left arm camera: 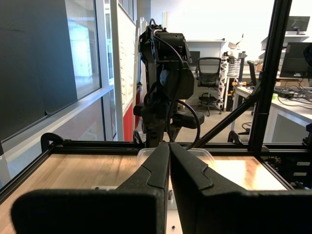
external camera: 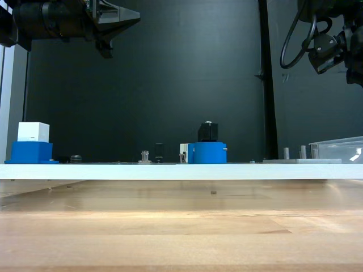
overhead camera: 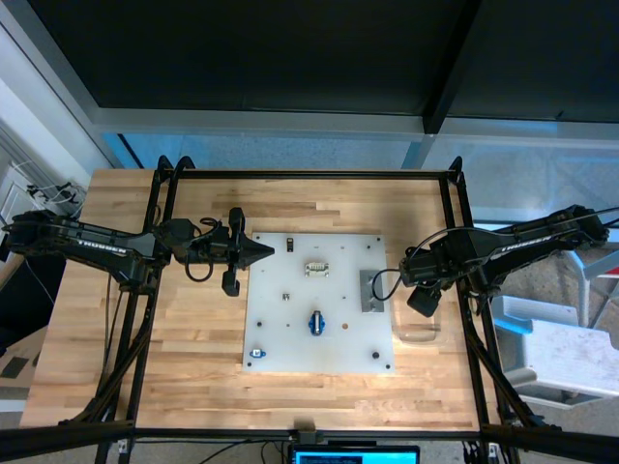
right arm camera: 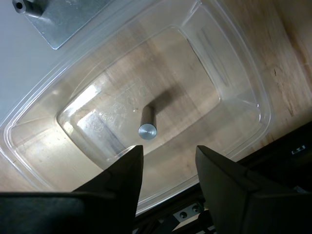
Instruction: Pick the 16mm cylinder and place it in the taskboard
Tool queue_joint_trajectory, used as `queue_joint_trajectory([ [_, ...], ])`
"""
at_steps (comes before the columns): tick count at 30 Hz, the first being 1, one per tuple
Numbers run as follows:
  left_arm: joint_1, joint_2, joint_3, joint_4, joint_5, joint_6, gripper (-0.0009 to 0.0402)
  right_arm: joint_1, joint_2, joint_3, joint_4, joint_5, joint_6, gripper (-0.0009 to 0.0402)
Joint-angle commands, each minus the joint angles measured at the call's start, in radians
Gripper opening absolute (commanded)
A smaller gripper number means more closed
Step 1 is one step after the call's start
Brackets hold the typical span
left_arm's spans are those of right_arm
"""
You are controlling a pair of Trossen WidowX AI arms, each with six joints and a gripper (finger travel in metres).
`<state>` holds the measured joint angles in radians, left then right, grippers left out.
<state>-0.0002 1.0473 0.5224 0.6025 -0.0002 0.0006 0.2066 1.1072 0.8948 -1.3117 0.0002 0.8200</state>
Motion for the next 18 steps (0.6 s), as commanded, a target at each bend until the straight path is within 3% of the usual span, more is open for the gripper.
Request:
queue_joint_trajectory([
  [1, 0.0, 0.0, 0.0, 0.0, 0.0, 0.0, 0.0, 0.018, 0.001, -0.013, 0.008, 0.007, 0.022, 0.0168],
  [18, 0.0, 0.0, 0.0, 0.0, 0.0, 0.0, 0.0, 0.084, 0.047, -0.072, 0.094, 0.007, 0.043, 0.0181],
])
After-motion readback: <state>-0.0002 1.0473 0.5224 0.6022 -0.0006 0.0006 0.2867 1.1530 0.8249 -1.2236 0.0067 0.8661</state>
